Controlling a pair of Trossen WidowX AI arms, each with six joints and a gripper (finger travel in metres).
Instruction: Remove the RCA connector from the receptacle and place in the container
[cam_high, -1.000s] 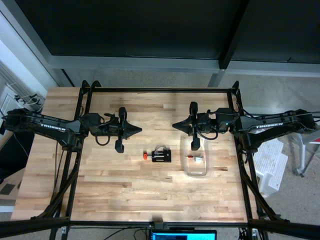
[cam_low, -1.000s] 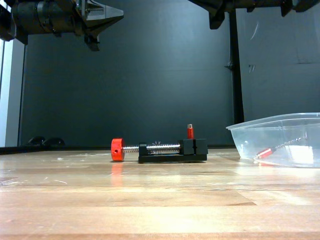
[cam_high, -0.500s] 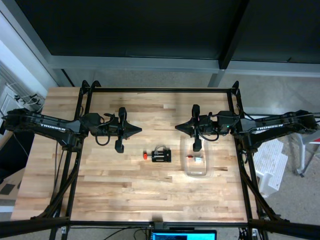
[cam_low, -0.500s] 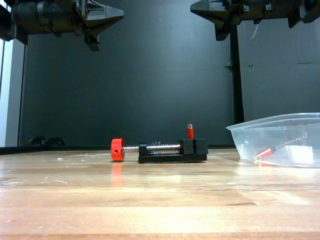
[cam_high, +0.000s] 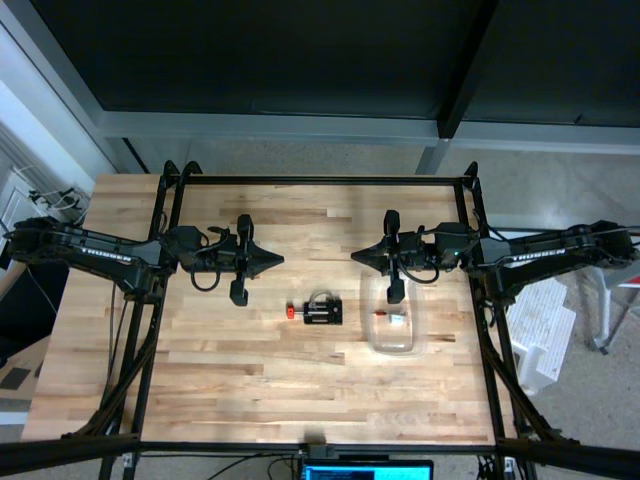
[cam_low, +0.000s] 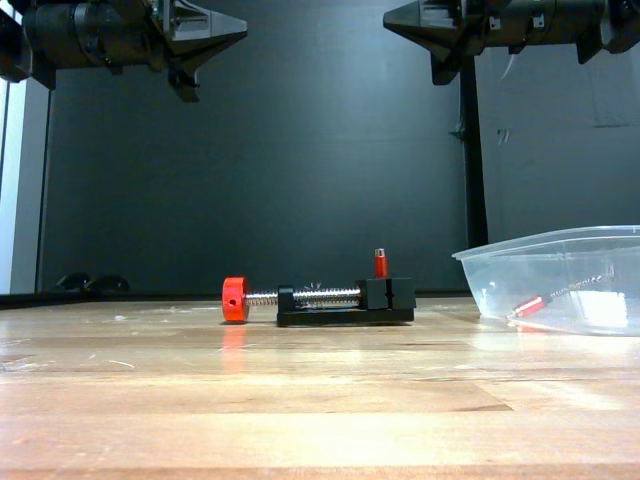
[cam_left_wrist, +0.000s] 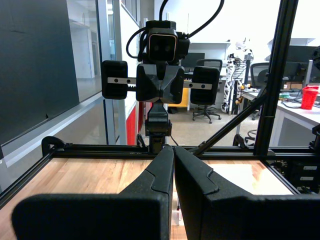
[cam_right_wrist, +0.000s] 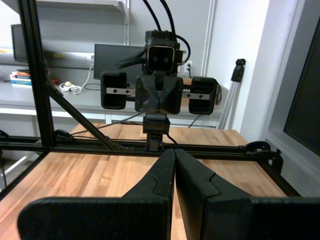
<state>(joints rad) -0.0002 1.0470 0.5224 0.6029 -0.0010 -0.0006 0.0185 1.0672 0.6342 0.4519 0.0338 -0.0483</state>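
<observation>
The left hand hangs high over the counter, its fingers pressed together with nothing between them. The right hand faces it from the other side, just as high, its fingers also closed and empty. The red plug lies inside the clear tray. The black block sits on the counter near the tray, with a short red post upright on it

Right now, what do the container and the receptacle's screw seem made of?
Container: probably plastic, clear, glossy, see-through walls. Receptacle screw: likely bare metal, silvery, threaded. Left gripper and right gripper, both shut, hang high above the table.
</observation>
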